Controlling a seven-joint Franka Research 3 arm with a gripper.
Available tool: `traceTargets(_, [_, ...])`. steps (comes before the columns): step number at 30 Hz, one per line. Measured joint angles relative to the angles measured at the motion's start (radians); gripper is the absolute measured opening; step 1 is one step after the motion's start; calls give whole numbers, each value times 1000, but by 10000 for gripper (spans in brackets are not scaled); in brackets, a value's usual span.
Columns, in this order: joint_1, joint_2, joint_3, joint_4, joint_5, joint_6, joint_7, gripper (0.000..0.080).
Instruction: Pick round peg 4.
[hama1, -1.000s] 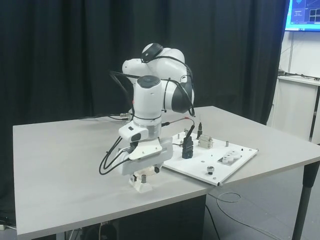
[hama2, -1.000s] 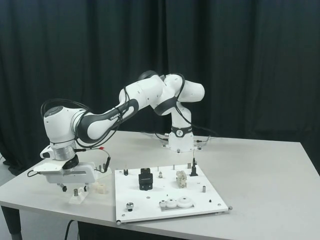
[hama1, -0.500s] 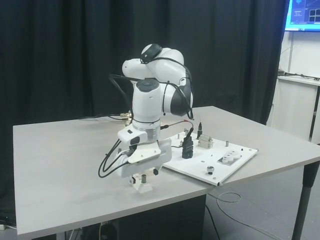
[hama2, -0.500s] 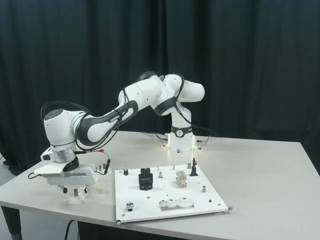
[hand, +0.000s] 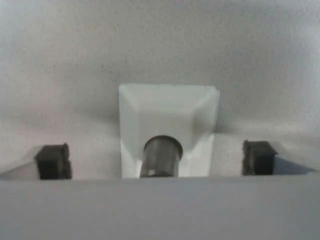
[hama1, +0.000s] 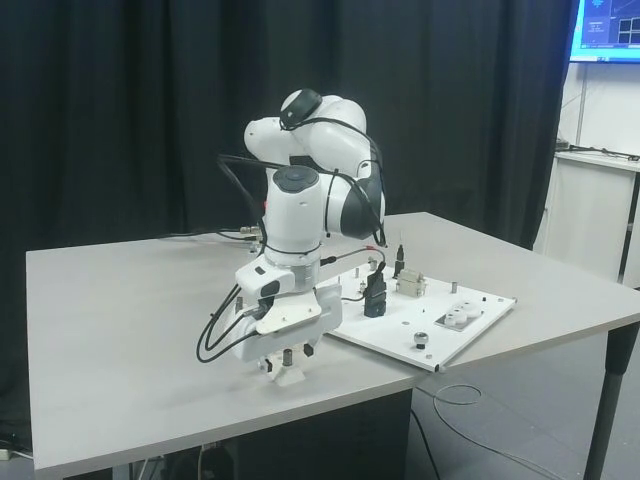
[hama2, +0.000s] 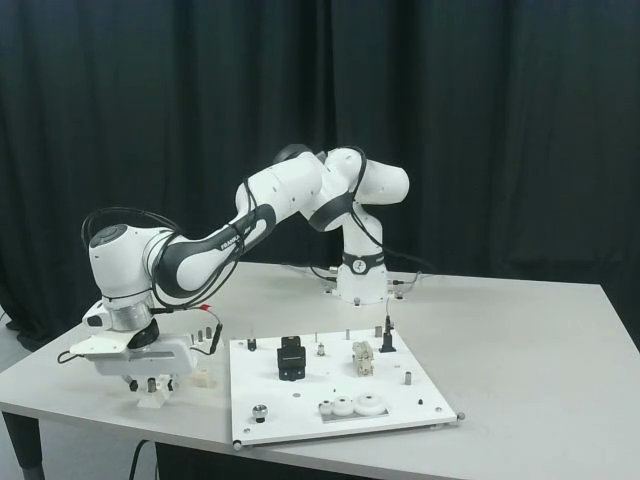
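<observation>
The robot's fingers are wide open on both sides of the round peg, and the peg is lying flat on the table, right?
Not quite. The round peg stands upright in its white holder, not flat on the table. The wrist view shows it. The gripper is open, with one black fingertip on each side of the peg.

Dull grey metal peg (hand: 161, 156), smooth white plastic holder (hand: 167, 112), matt speckled grey table (hama1: 130, 300), glossy white plastic arm shells (hama2: 290, 190), black rubbery fingertips (hand: 52, 161), smooth white board (hama2: 330, 385), black cloth curtain (hama2: 500, 130)
</observation>
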Motion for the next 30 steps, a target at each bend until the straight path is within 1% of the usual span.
traceTargets(5, [-9,-8,26,-1,-29,11,0,800])
traceTargets(6, [-10,-9,30,-1,-32,12,1,534])
traceTargets(13, [-17,-22,51,-1,-58,14,8,534])
traceTargets(15, [-19,-25,56,-1,-64,14,11,222])
traceTargets(20, [-23,-33,69,-1,-79,14,14,222])
traceTargets(21, [-24,-33,70,-1,-80,14,15,148])
traceTargets(26, [-24,-35,72,-1,-84,14,19,148])
traceTargets(30, [-24,-41,77,-1,-97,9,25,148])
